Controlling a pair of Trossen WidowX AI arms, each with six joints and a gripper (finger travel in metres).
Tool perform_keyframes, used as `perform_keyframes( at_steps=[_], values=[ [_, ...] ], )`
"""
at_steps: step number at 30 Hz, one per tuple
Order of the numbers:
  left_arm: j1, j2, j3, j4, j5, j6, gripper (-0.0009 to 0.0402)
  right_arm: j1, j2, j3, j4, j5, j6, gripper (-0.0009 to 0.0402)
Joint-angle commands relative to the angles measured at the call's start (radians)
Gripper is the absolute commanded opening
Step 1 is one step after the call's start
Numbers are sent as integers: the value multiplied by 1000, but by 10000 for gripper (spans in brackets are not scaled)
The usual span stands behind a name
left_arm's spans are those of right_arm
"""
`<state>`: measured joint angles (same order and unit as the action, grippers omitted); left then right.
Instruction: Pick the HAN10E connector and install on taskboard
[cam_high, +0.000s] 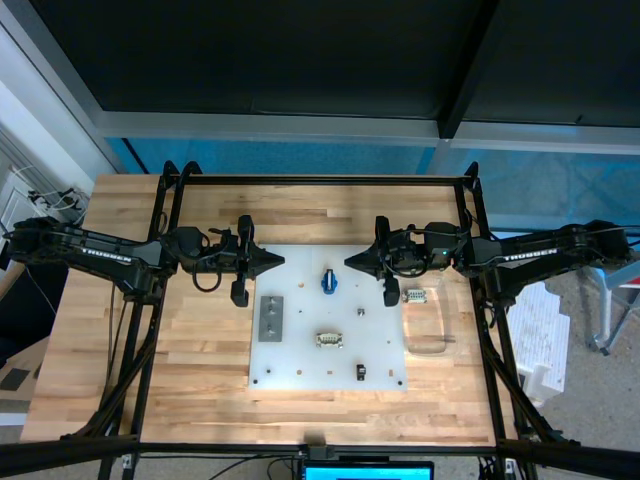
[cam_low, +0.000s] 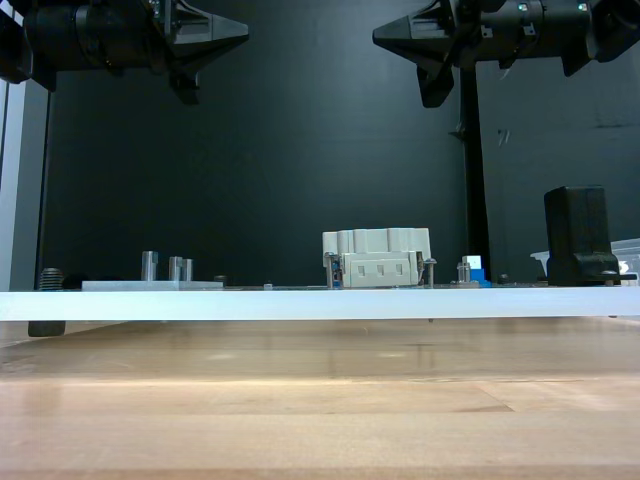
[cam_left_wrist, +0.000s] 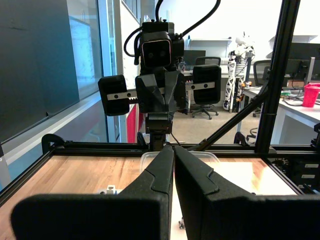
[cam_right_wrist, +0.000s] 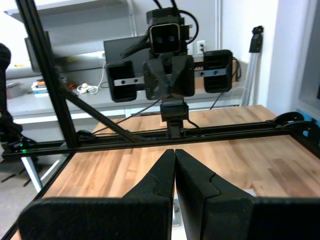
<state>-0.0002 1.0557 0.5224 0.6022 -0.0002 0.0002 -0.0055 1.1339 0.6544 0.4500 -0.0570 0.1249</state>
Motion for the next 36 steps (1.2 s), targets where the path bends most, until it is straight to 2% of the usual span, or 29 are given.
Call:
perform_keyframes(
  at_steps=[1, 17, 18, 21, 24, 36],
  values=[
    [0, 0, 0, 0, 0, 0, 1, 0, -6, 39, -98, 3, -2, 0],
    [0, 0, 0, 0, 0, 0, 1, 3, -6, 252, -810, 14, -5, 0],
    [0, 0, 0, 0, 0, 0, 1, 4, -6, 263, -848, 18, -4, 0],
    [0, 0, 0, 0, 0, 0, 1, 4, -2, 303, -975, 59, -4, 0],
    [0, 0, 0, 0, 0, 0, 1, 5, 1, 338, -1087, 76, -6, 0],
    [0, 0, 0, 0, 0, 0, 1, 6, 1, 383, -1439, 71, -30, 0]
  ],
)
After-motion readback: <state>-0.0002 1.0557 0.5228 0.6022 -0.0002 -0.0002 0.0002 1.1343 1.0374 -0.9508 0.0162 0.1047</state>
